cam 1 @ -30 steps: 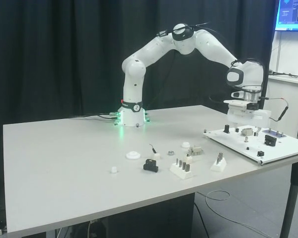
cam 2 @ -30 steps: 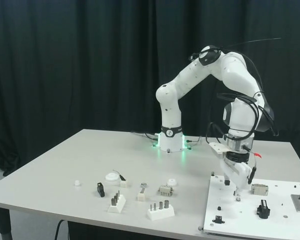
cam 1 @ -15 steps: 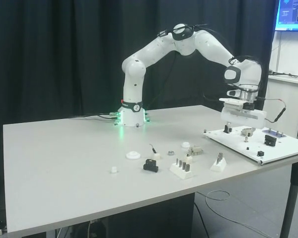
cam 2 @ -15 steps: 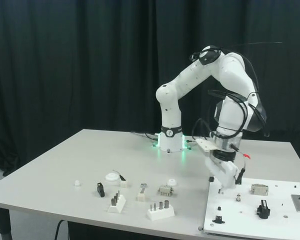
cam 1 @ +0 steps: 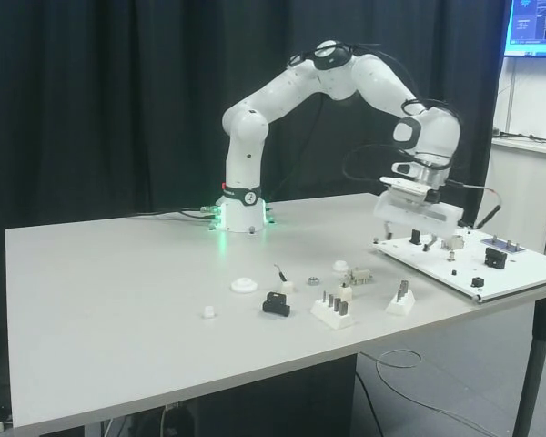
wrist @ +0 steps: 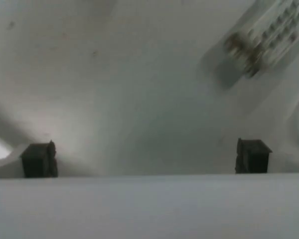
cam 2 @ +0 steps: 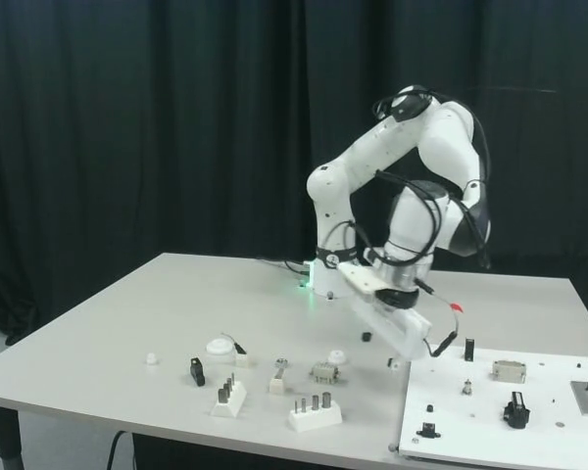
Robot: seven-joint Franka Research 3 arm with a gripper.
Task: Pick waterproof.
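wide bare grey table [cam 1: 109, 273] on the left. small parts [cam 2: 274, 377] cluster near the front edge; which one is the waterproof cannot be told. the gripper [cam 2: 378, 350] hangs by the white board [cam 2: 529, 441]'s left edge, fingertips [wrist: 38, 159] spread wide, holding nothing.

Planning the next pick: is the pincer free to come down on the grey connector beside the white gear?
Probably yes. The pincer hangs open just beside the grey connector, with nothing standing between them; only the white gear sits close by.
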